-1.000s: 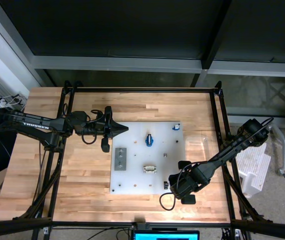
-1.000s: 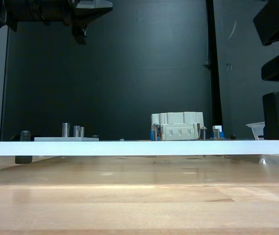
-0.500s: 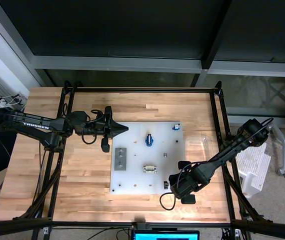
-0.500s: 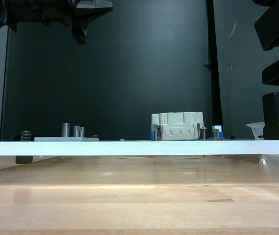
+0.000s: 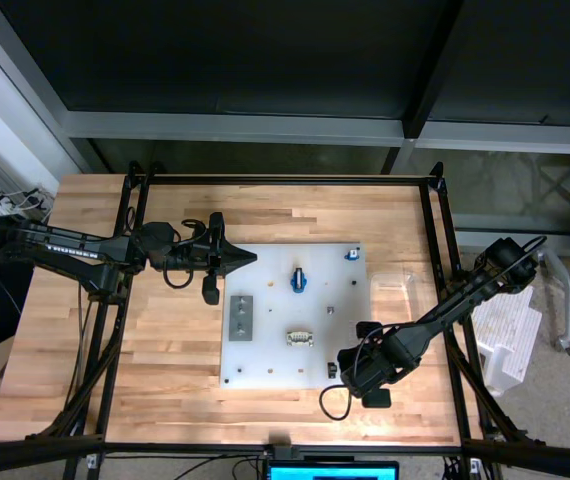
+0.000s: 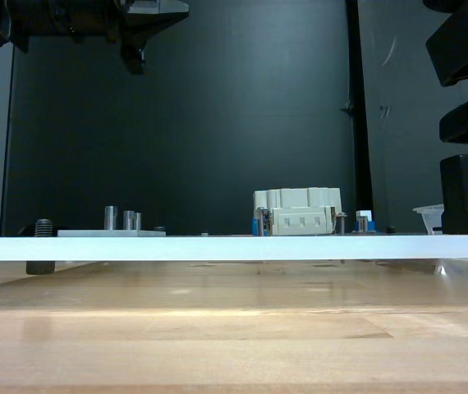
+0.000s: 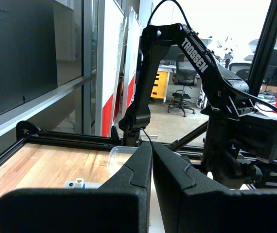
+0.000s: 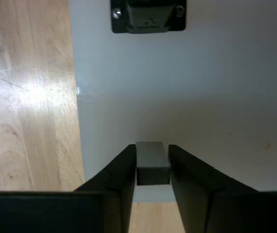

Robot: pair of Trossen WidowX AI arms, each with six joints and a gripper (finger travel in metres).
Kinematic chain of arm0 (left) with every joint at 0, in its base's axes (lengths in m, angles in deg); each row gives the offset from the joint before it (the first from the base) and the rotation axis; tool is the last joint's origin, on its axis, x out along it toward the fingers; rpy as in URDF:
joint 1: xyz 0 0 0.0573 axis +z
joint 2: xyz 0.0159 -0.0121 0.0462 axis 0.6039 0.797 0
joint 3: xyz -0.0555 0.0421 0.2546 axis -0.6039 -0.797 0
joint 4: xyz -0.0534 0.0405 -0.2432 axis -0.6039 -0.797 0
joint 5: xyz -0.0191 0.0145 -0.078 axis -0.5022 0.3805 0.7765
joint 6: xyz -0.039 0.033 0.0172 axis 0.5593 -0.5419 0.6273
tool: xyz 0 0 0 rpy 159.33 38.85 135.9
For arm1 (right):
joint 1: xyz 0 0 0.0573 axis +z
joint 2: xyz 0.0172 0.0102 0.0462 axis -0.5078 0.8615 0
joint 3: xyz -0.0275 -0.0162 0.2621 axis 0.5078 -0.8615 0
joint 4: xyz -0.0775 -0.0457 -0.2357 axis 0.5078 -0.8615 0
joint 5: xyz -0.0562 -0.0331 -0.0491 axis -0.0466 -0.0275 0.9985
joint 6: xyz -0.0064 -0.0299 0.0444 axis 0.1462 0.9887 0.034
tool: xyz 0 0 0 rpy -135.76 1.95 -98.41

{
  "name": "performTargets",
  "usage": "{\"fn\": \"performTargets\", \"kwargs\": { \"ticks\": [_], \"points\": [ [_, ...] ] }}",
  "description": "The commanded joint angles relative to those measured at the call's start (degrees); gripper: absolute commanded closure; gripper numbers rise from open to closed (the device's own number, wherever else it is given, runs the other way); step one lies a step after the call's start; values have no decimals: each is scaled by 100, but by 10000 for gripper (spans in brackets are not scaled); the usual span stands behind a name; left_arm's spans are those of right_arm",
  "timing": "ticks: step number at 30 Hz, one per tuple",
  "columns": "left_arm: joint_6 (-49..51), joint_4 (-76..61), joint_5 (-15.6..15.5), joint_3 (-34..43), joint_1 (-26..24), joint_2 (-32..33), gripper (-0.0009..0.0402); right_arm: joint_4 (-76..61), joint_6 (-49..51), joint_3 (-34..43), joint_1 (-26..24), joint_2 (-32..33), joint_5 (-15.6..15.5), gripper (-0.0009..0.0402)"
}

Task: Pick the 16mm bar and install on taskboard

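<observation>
16mm bar (image 8: 152, 164), right pincer (image 8: 152, 151), abv taskboard (image 8: 192, 82)

Wooden table (image 5: 85, 370), white task board (image 5: 270, 290) flat on it, clear container (image 5: 397, 277) beside

Grey 16mm bar (image 8: 152, 164) gripped in right tool (image 8: 152, 148) above taskboard (image 8: 211, 92).

Matte black left arm (image 5: 65, 250) and right arm (image 7: 197, 53), slim links, white TROSSEN lettering down the side. Loose black cable (image 5: 323, 404) looped at wrist. Black wedge fingers on left gripper (image 7: 151, 148) and right gripper (image 8: 152, 151), tapering to flat tips.
</observation>
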Motion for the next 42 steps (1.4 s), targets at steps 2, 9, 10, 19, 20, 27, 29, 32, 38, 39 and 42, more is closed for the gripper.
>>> {"fn": "performTargets", "kwargs": {
  "ticks": [2, 9, 10, 19, 20, 27, 29, 32, 38, 39, 42],
  "points": [
    [-2, 0, 0, 2, 2, 0, 393, 11, 13, 15, 0, -55, -15, 235],
    [-2, 0, 0, 2, 2, 0, 393, -166, 35, 15, 0, -295, -61, 183],
    [-2, 2, 0, 2, 2, 0, 393, -205, 44, 15, 0, -341, -87, 179],
    [-2, 2, 0, 2, 2, 0, 393, -599, 101, 15, 20, -765, -120, 183],
    [-2, 2, 0, 2, 2, 0, 393, -612, 101, 15, 22, -767, -122, 185],
    [-2, 2, 0, 2, 2, 0, 393, -592, 105, 15, 28, -776, -120, 184],
    [-2, 2, 0, 2, 2, 0, 393, -599, 103, 15, 28, -780, -114, 186],
    [-2, 2, 0, 2, 2, 2, 393, -579, 98, 15, 28, -898, -4, 191],
    [-2, 2, 0, 2, 2, 0, 393, -365, 378, 9, -122, -1434, 424, 212],
    [-2, 2, 0, 2, 2, 0, 393, -354, 448, -7, -160, -1534, 551, 216],
    [-2, 2, 0, 2, 2, 0, 393, -181, 695, -87, -291, -1860, 688, 227]
  ]
}}
